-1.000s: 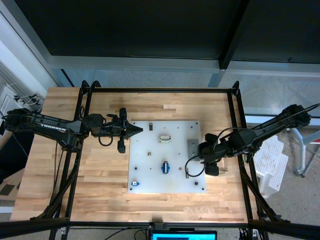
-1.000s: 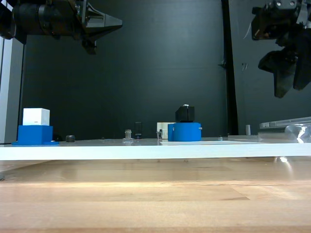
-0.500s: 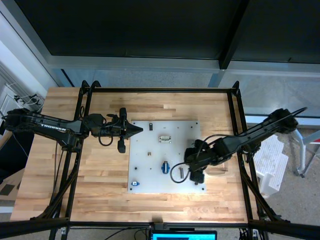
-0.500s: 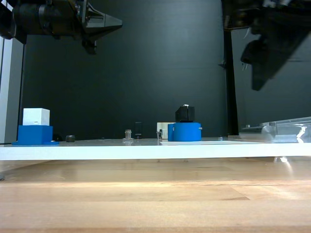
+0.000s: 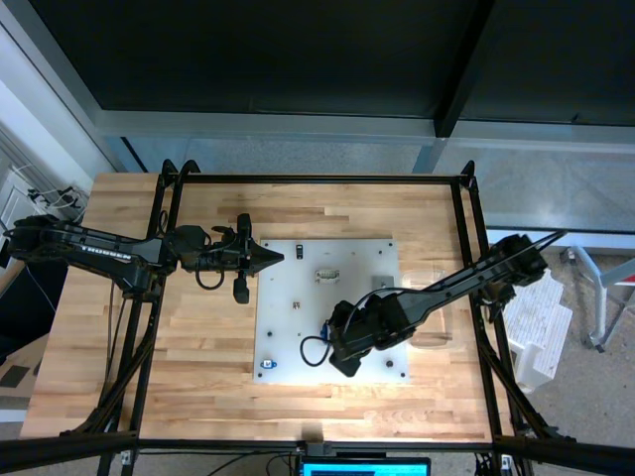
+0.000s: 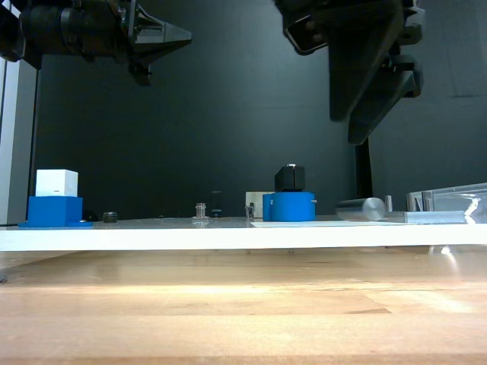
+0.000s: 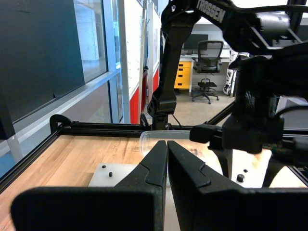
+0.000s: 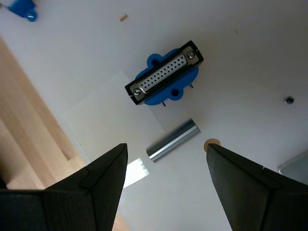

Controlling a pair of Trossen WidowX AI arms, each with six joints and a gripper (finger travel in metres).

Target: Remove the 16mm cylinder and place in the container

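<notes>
The 16mm cylinder [image 8: 173, 140] is a silver-grey metal piece lying on its side on the white board [image 8: 250, 57], just beside a blue connector part [image 8: 164, 79]. In the low view the cylinder [image 6: 361, 208] rests right of the blue part [image 6: 289, 205]. My right gripper [image 8: 171, 192] hangs open well above the cylinder, with nothing between its fingers [image 6: 338, 91]. From above, the right gripper [image 5: 342, 355] hides the cylinder. The clear container [image 5: 437, 307] stands off the board's right edge. My left gripper [image 5: 278, 257] is shut and empty, raised over the board's left edge.
On the board [image 5: 298, 297] there is a grey connector [image 5: 325, 274] at the back and a small blue block with a white cube [image 6: 55, 199] at the near left. A black frame [image 5: 466, 258] surrounds the table. A small peg [image 6: 201, 211] stands near the middle.
My right arm swung left from above the container to above the middle of the board. The silver cylinder now shows lying on the board in the low view. The left arm stayed still.
</notes>
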